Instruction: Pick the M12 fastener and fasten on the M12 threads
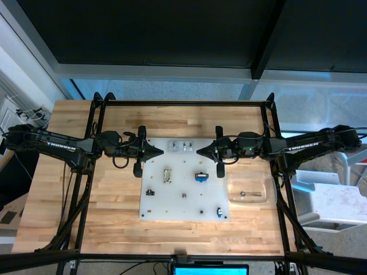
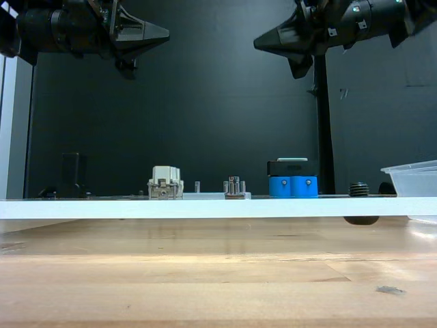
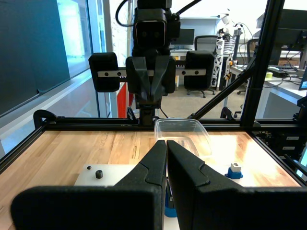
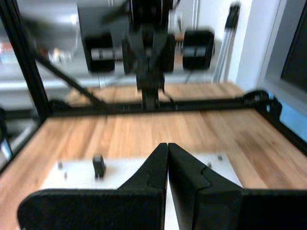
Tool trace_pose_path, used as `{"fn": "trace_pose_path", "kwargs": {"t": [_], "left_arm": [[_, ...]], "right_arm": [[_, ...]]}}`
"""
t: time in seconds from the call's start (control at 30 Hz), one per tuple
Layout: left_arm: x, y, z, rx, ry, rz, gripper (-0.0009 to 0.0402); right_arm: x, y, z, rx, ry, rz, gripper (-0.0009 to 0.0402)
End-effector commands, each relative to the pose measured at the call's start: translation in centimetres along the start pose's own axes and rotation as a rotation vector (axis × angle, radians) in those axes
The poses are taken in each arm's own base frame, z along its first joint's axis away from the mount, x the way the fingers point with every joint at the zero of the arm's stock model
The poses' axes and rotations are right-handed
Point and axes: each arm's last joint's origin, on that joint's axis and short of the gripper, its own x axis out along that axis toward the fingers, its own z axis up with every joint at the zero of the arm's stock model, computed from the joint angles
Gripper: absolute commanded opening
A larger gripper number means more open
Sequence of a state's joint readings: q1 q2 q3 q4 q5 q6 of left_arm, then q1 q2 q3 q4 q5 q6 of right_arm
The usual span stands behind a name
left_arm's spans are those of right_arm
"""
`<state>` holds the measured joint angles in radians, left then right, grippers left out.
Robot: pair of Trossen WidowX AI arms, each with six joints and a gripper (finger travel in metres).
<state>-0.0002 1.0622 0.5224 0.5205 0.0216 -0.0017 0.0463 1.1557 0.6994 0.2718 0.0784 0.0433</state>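
Observation:
The M12 fastener (image 1: 243, 193) is a tiny dark nut lying inside the clear tray (image 1: 265, 184) just off the white board's right edge. Its threads, a short black ribbed stud (image 1: 202, 211), stand bare near the board's near right edge, and the ribs show in the low view (image 2: 359, 188). My left gripper (image 1: 162, 150) hangs shut and empty high over the board's far left. My right gripper (image 1: 198, 151) hangs shut and empty facing it, over the far middle. Both are well above the parts (image 2: 167, 31) (image 2: 256, 44).
On the white board (image 1: 172, 209) stand a blue block (image 1: 200, 176), a beige connector (image 1: 167, 175), a silver post (image 1: 183, 196) and a blue fitting (image 1: 219, 212) at the near right corner. A black frame rail (image 1: 183, 103) runs around the wooden table.

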Motion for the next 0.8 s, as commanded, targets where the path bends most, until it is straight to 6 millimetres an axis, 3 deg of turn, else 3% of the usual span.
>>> {"fn": "trace_pose_path", "kwargs": {"t": [0.03, 0.37, 0.8], "left_arm": [[0.0, 0.0, 0.0, 0.0, -0.001, 0.0, 0.0], [0.0, 0.0, 0.0, 0.0, -0.001, 0.0, 0.0], [0.0, 0.0, 0.0, 0.0, -0.001, 0.0, 0.0]], "right_arm": [[-0.1, 0.1, 0.4, -0.037, 0.106, 0.002, 0.0], [-1.3, 1.3, 1.7, -0.171, 0.398, 0.125, 0.0], [-4.5, 2.5, 2.7, -0.345, 0.753, 0.235, 0.0]]}}
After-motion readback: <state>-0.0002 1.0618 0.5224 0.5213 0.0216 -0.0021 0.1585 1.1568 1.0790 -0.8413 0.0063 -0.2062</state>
